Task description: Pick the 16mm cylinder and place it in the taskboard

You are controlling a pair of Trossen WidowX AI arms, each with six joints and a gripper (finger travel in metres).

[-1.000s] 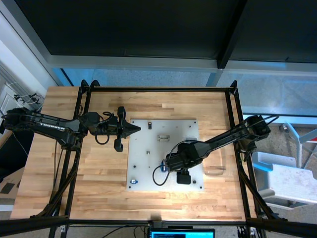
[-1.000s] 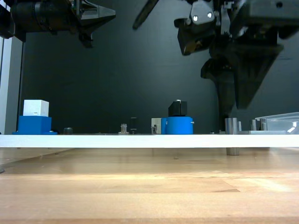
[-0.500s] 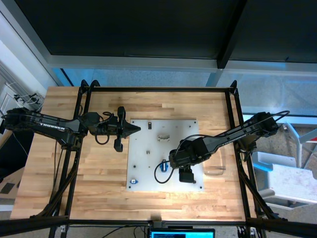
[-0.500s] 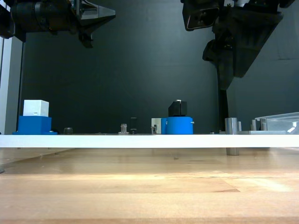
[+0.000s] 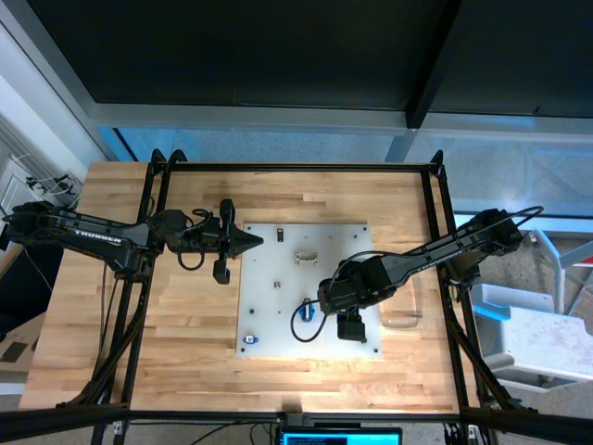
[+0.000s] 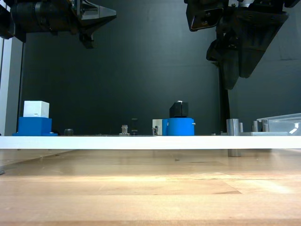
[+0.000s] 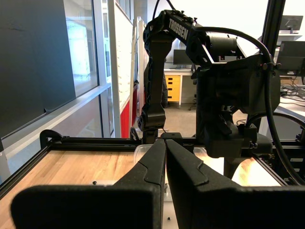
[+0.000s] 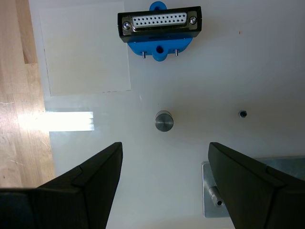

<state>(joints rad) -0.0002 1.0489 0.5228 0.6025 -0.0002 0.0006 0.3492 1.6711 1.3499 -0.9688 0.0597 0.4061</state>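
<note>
- The cylinder [image 8: 164, 120] stands upright in a hole of the board [image 8: 200, 71], its round top face showing in the right wrist view.
- In the low view it is at the lower right. Its lower end pokes out beneath the board's white edge.
- The right claw [image 8: 164, 145] hangs directly above the cylinder, spread wide and holding nothing. Its two fingers [image 8: 90, 183] sit to either side of the cylinder, raised clear of it.
- A connector [image 8: 159, 24] on a blue mount lies on the board near the cylinder.
- The left claw [image 5: 252, 240] is at centre left of the high view, over the board's left edge and high above the bench [image 5: 185, 315]. Its fingers are pressed together with nothing between them.
- A clear tray [image 5: 405, 311] lies on the bench just beside the board's right edge, right of centre in the high view.
</note>
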